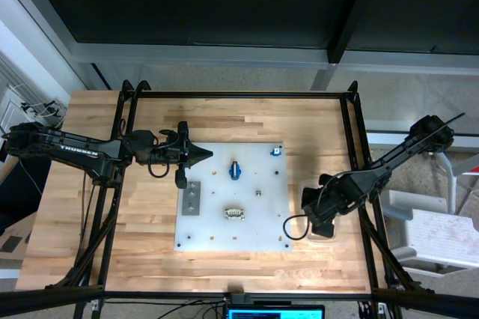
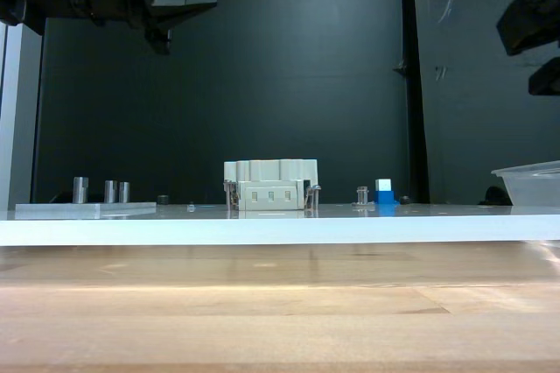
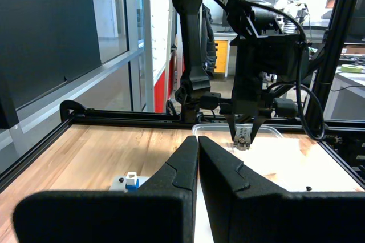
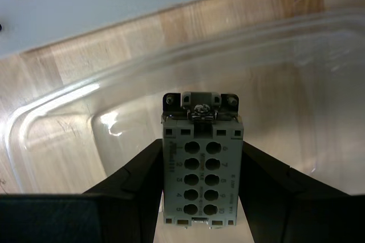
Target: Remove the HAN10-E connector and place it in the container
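Note:
The HAN10-E connector (image 4: 201,163), a pale grey block with ten round holes and a metal clip at its end, is held between the fingers of my right gripper (image 4: 201,153). It hangs just above the floor of the clear container (image 4: 57,112). From above, the right gripper (image 1: 323,223) sits over the container (image 1: 308,186) beside the white board's right edge. The left wrist view shows the connector (image 3: 242,138) held low over the container (image 3: 210,127). My left gripper (image 1: 207,154) is shut with nothing in it, high over the board's far left corner.
On the white board (image 1: 258,156) stand a pale grey housing with a metal frame (image 1: 235,215), a small blue part (image 1: 234,171), another blue-and-white part (image 1: 275,150) and a grey plate with pegs (image 1: 193,199). Black frame rails (image 1: 349,132) edge the table.

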